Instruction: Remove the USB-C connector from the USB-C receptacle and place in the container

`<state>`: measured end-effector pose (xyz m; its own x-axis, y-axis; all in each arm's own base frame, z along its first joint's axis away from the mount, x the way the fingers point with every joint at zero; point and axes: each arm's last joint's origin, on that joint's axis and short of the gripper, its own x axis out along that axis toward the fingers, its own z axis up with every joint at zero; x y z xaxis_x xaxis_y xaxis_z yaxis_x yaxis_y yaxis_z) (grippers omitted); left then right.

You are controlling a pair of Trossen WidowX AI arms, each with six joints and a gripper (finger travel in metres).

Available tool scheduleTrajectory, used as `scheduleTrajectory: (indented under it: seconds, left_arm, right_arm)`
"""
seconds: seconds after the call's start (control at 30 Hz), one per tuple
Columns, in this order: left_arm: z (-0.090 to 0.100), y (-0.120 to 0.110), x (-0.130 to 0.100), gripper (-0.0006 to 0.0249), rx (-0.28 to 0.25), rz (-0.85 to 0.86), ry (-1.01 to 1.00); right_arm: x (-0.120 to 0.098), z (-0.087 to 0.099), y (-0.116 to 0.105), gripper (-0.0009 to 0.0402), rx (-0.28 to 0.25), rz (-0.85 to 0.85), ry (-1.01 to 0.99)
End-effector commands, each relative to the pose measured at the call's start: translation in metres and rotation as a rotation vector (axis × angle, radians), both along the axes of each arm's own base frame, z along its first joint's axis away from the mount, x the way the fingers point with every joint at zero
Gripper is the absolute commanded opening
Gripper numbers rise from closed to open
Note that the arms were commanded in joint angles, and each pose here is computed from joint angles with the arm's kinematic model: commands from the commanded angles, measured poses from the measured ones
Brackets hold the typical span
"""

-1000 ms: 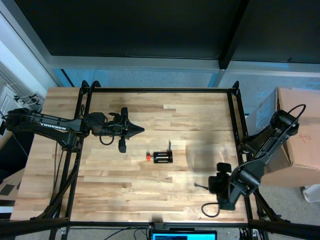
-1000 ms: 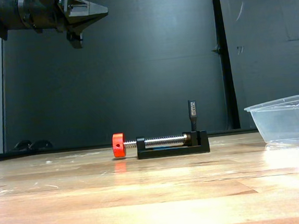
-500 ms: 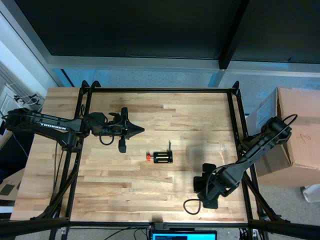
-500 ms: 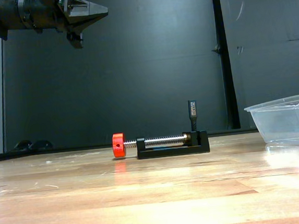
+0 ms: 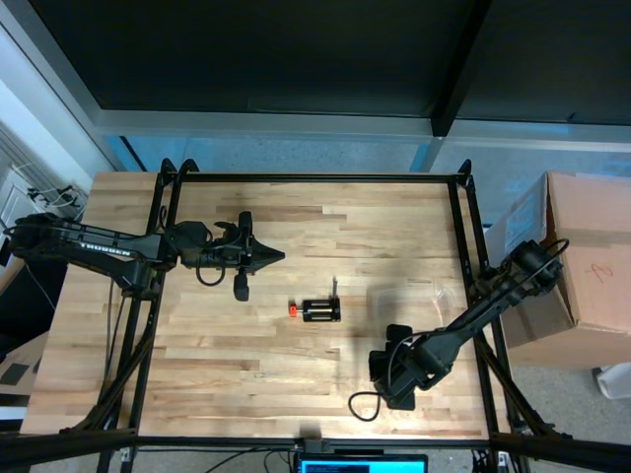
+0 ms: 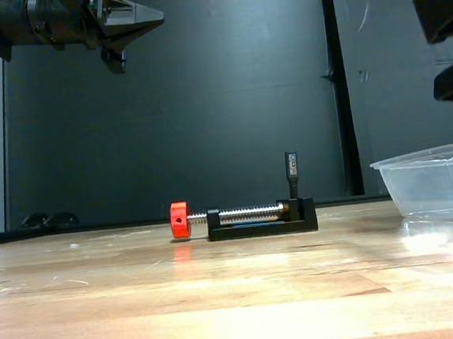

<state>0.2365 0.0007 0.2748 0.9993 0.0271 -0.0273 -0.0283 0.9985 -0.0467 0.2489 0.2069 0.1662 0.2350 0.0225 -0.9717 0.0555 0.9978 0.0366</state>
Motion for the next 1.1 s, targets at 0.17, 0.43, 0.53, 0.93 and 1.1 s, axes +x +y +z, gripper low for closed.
scheduleTrajectory:
  seconds: [0.17, 0.43, 0.53, 0.93, 1.1]
  left_arm:
    - [0.000, 0.000, 0.000, 0.0000, 0.000, 0.000, 0.000]
    - [0.000, 0.000, 0.000, 0.0000, 0.000, 0.000, -0.001]
    - [0.000, 0.000, 0.000, 0.0000, 0.000, 0.000, -0.001]
    - [0.000, 0.000, 0.000, 0.0000, 0.000, 0.000, -0.001]
    - [0.000, 0.000, 0.000, 0.0000, 0.000, 0.000, -0.001]
  right_arm:
    - [-0.001, -0.011, -0.005, 0.0187, 0.003, -0.005, -0.006]
    - [-0.004, -0.018, -0.008, 0.0168, -0.004, -0.002, -0.003]
    - [-0.005, -0.020, -0.009, 0.0153, -0.006, -0.001, 0.000]
    - [-0.005, -0.020, -0.009, 0.0060, -0.003, -0.005, -0.004]
    - [-0.005, -0.020, -0.008, 0.0004, -0.001, -0.005, -0.005]
